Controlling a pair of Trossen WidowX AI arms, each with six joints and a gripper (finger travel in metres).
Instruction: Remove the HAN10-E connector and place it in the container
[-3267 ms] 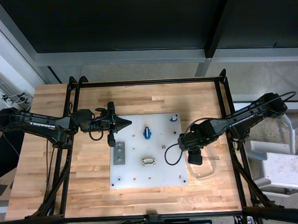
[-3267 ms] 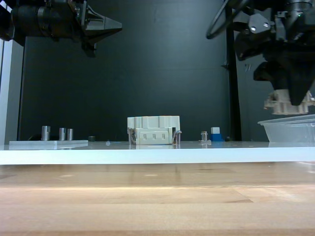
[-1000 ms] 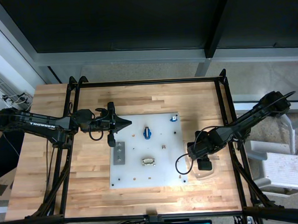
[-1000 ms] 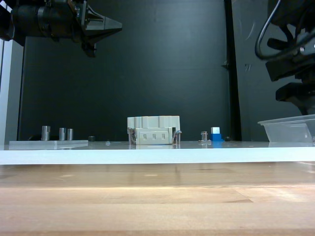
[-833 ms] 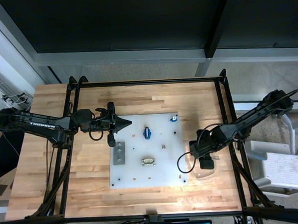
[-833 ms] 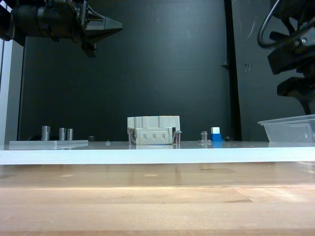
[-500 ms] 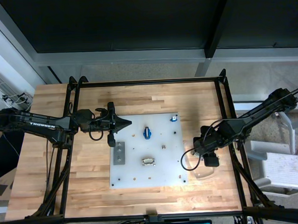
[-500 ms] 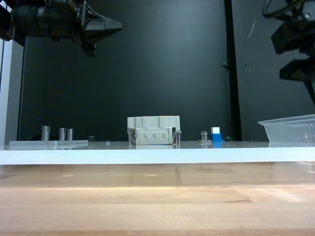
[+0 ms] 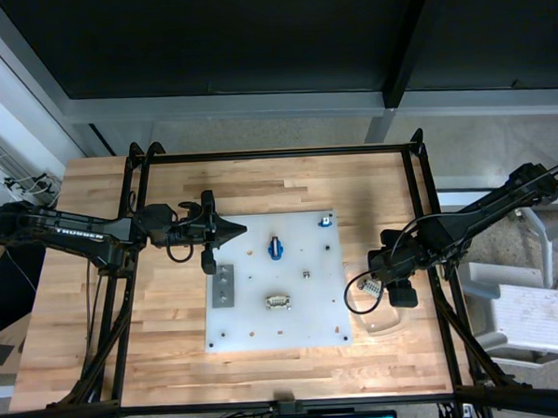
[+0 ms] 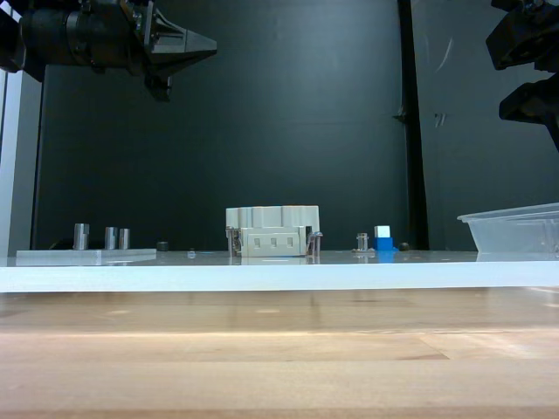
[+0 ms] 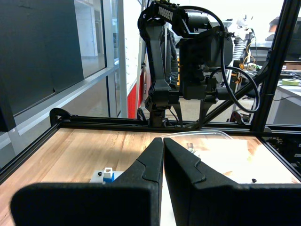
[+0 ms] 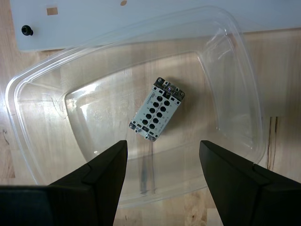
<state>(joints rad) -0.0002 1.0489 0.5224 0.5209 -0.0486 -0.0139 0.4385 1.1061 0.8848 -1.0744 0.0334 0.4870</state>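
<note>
**benchrat:** Right claw [image 9: 402, 294] has pulled up and back toward its own side of the worktop [image 9: 128, 367] compared with a few seconds ago. Back then it was hanging low over the container [image 12: 244, 84] with the pale part pinched in it. Now the fingers are spread wide with nothing between them.

**kp_solder:** So where's the part?

**benchrat:** HAN10-E connector [image 12: 157, 110] is lying flat on the floor of the tub, pin holes facing up, skewed at an angle, roughly in the middle and clear of the walls. The wrist camera looks straight down on it between the open fingers, and nothing is touching it.

**kp_solder:** Sounds like the drop is done then. What about the other arm?

**benchrat:** Left claw [image 9: 241, 230] hasn't budged across any of the frames. It's parked up high over the far-left part of the white board [image 9: 267, 331], fingers pressed together, holding nothing.

**kp_solder:** I see a beige housing [image 9: 279, 304] still sitting on the board though?

**benchrat:** Yeah, that stays put the whole time, same as the little blue part [image 9: 275, 248]. My read is the task is basically finished. The only thing left is the right arm backing off to park, and I don't see much that could go wrong now.
</note>
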